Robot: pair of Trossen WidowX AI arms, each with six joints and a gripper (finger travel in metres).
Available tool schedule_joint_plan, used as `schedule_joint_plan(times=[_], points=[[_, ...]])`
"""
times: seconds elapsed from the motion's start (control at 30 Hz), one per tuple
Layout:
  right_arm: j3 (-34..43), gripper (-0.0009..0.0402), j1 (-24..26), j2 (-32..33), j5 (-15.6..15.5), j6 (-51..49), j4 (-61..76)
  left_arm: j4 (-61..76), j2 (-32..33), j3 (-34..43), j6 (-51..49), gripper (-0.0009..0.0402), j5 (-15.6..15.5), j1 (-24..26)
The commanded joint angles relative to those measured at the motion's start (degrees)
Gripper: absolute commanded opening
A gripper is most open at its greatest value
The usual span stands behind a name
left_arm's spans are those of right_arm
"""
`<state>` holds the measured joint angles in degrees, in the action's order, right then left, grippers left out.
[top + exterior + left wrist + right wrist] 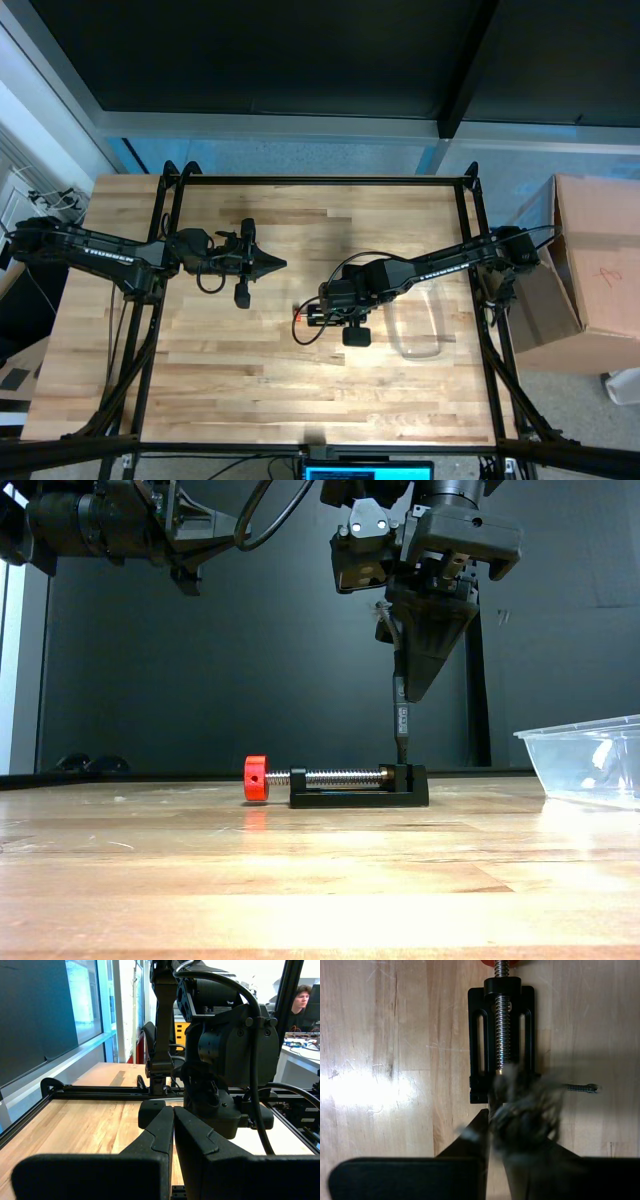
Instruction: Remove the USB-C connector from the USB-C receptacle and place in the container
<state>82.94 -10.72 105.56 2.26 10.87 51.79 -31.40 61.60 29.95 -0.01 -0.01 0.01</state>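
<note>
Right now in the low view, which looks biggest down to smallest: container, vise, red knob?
1. Container, though cut off by the frame.
2. Vise.
3. Knob.
Right gripper holds the connector upright at the vise, seated or not I cannot tell; left gripper, shut, hangs high at left.

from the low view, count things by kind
black screw clamp with red knob: 1
dark USB-C connector, upright, lower end at clamp: 1
clear plastic container: 1
grippers: 2 (left gripper raised at left, shut; right gripper shut on connector)
total: 5
</note>
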Motion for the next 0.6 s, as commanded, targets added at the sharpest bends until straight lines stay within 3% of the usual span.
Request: schedule_joint_plan(times=[0.03, 0.6], points=[[0.00, 0.0002, -0.04, -0.02, -0.24, -0.33, 0.04, -0.02, 0.00, 0.00, 0.00, 0.0000, 0.00, -0.02], [0.02, 0.0000, -0.04, -0.02, 0.15, -0.87, 1.44, -0.02, 0.00, 0.00, 0.00, 0.0000, 0.00, 0.00]])
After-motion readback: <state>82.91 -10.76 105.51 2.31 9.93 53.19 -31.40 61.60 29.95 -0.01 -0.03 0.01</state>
